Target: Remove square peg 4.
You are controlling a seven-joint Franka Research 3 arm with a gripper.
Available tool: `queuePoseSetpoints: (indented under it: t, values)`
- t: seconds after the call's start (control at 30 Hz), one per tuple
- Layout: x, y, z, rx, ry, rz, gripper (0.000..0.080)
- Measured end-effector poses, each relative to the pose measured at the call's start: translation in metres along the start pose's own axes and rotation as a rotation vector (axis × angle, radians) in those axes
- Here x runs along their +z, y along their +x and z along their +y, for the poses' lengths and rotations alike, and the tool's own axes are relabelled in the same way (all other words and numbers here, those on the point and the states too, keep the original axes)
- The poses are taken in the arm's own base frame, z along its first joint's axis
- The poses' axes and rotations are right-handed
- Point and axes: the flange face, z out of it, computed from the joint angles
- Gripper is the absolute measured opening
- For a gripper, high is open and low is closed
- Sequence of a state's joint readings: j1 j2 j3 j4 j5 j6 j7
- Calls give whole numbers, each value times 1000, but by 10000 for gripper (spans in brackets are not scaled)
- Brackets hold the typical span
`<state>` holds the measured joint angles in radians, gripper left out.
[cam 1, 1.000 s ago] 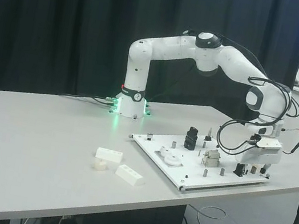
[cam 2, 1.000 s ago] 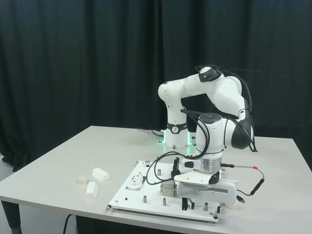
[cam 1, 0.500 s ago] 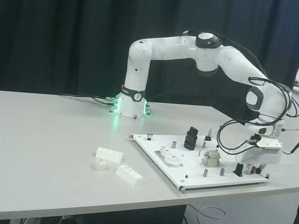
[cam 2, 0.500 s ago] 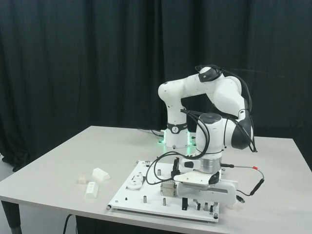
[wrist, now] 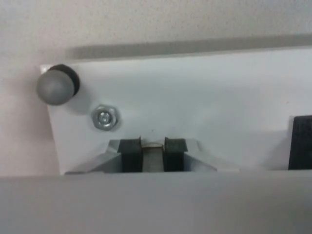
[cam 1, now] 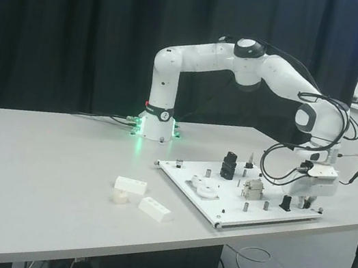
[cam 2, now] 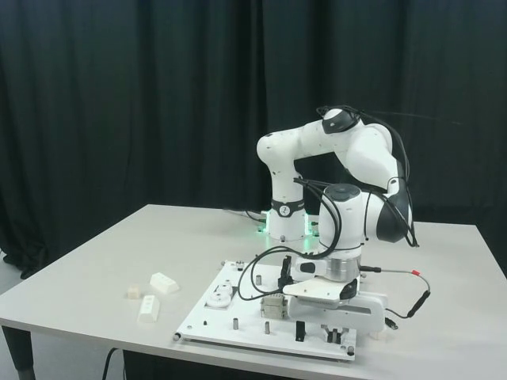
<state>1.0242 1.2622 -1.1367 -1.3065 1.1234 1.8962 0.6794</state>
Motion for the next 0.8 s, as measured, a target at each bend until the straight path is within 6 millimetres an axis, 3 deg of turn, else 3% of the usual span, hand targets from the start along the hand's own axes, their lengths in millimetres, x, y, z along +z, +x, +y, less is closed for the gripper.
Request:
queuePoseSetpoints:
  t: [0.37,0.8]
  values:
    - [-16,3,-2,-7,-9,-11,98]
    - [-57,13,-7,-8,-12,-14,97]
